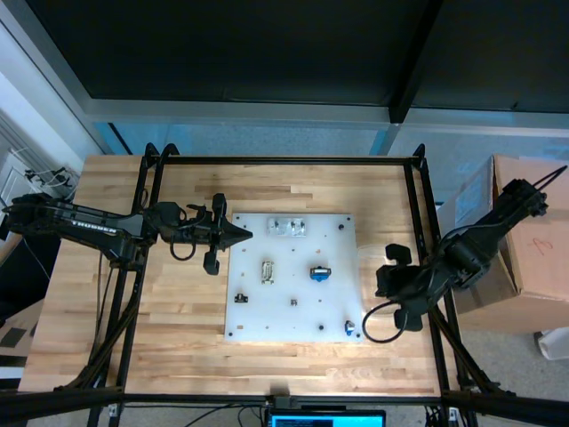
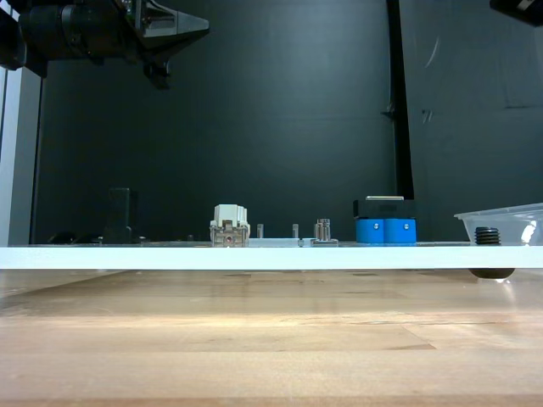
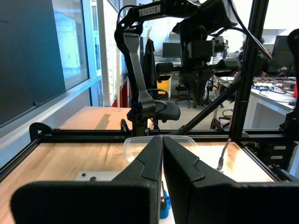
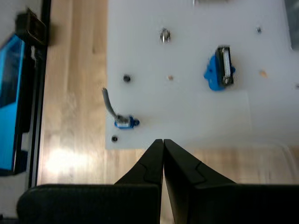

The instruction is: Remove the RJ45 connector from the taskboard and place in the container

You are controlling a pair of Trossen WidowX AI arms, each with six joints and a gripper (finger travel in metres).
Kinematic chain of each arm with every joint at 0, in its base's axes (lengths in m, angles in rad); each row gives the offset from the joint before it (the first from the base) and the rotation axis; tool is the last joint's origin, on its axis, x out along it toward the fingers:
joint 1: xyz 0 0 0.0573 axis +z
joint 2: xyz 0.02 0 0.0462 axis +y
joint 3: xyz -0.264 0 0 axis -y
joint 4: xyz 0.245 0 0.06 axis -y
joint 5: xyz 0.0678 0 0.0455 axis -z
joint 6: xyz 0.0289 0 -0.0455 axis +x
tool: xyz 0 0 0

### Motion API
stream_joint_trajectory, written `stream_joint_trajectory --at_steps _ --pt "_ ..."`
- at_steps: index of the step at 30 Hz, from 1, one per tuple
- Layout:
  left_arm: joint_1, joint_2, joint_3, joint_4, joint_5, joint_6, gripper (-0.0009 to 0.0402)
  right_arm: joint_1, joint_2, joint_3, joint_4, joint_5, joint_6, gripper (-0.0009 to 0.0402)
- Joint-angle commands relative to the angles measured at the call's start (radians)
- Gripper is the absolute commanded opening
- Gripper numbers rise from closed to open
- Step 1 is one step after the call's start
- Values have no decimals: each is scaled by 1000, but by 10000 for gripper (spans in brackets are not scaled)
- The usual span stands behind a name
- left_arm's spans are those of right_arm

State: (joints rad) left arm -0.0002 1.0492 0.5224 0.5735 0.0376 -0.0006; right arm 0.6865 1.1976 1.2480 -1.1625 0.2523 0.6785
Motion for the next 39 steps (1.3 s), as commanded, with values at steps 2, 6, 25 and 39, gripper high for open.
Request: stream_joint_trajectory --at_steps 2,6,25,39 --pt "0 0 0 0 0 0 0 0 77 81 -95 -71 31 0" --pt "0 0 0 0 0 0 0 1 132 126 -150 -71 46 0" --pt "0 0 0 0 0 0 0 -4 313 175 -165 -106 47 125" --pt "0 0 0 0 0 0 0 -6 386 174 -106 -85 47 207"
